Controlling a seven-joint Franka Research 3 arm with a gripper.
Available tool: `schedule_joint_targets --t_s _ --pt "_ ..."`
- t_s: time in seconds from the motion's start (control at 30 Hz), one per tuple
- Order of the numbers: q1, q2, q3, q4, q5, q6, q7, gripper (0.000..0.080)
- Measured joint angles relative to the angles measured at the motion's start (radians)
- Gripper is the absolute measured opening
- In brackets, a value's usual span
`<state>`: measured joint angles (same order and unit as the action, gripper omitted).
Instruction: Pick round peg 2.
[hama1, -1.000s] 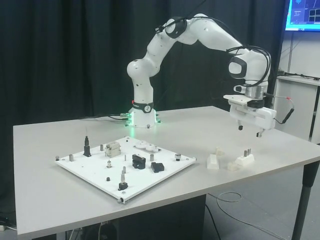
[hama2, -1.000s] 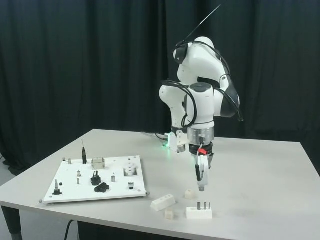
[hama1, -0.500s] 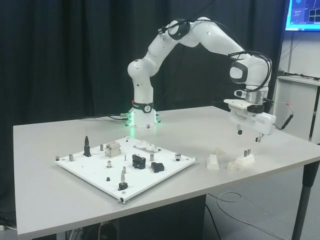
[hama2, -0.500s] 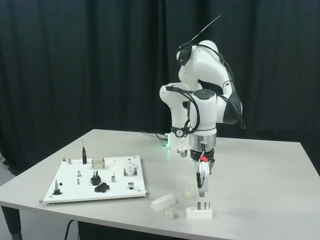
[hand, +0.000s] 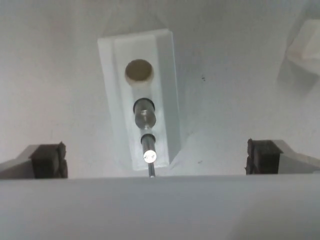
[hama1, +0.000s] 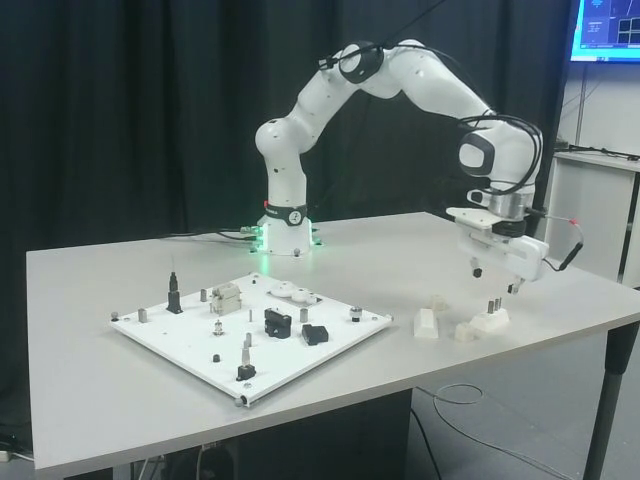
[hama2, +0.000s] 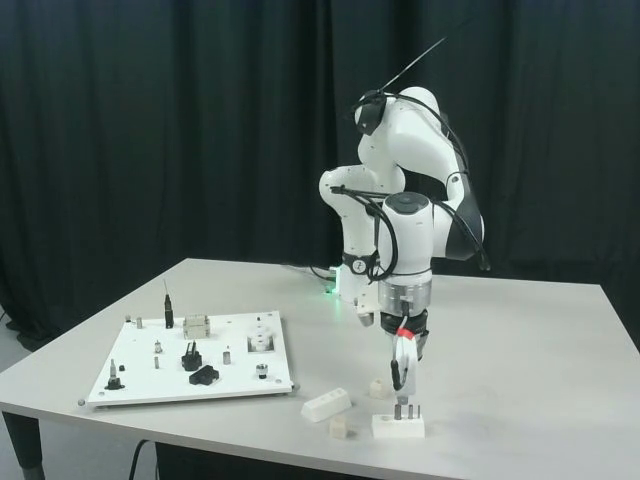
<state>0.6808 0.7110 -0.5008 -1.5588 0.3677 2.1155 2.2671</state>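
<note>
Since a second ago the arm has swung outward and lowered its wrist, so the gripper now hangs directly above the white peg holder near the table's front edge instead of well above it and off to one side. In the wrist view the two black fingertips stand wide apart, one on each side of the holder, with nothing between them; the jaws straddle the block's long axis, presumably so they can close across a peg without striking the block's walls. The holder has three sockets in a row: one is an empty hole, the middle one carries a thicker round peg, and the last carries a thin round peg standing upright. Which of these is round peg 2 cannot be told from the pictures; the thin peg lies closest to the line between the fingertips, so it looks like the target. From the second room view the gripper sits just above the holder, apart from it. The assembly board with its fixtures lies well apart, and a small white block rests just beside the holder.
</note>
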Motion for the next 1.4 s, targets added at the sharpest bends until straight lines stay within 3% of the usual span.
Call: schedule_joint_targets --t_s 1.4 --pt "0.022 0.063 0.0 -0.013 0.04 0.086 -0.004 0.08"
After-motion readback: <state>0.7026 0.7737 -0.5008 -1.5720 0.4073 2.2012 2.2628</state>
